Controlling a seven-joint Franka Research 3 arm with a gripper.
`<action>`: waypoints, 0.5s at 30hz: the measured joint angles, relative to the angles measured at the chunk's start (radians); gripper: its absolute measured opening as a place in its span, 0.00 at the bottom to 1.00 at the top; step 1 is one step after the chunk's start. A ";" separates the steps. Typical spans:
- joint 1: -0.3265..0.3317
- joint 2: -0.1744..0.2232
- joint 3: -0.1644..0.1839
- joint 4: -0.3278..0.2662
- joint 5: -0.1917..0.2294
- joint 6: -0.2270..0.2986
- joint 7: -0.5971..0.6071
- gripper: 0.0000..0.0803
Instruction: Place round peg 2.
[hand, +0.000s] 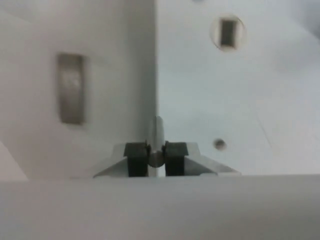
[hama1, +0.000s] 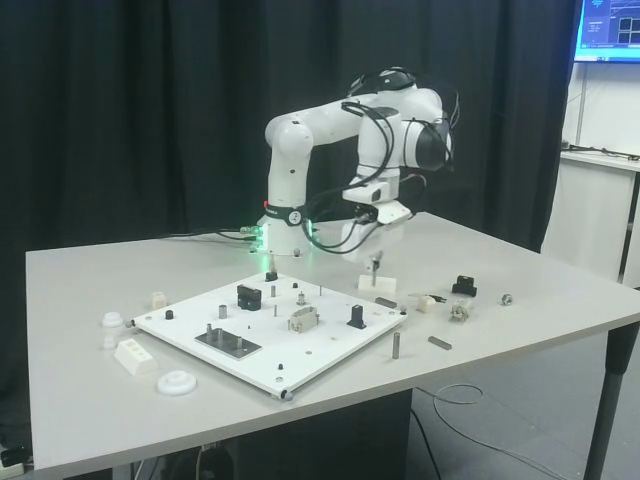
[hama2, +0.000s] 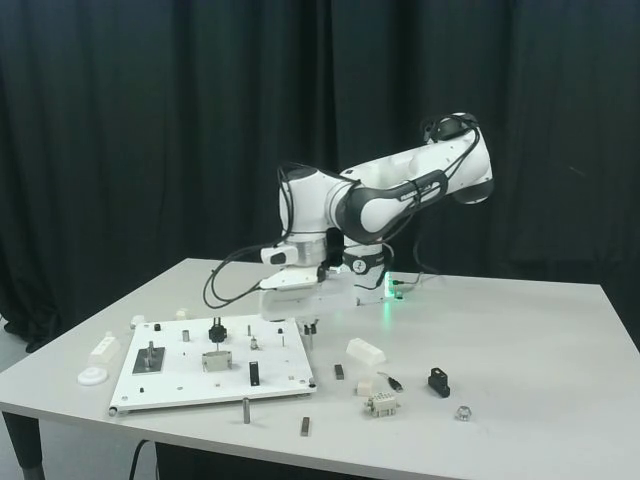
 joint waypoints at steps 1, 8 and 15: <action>0.004 0.000 0.002 0.003 0.004 0.000 0.005 0.09; 0.033 0.000 0.029 0.025 0.033 0.013 0.041 0.09; 0.051 0.000 0.076 0.052 0.052 0.057 0.093 0.09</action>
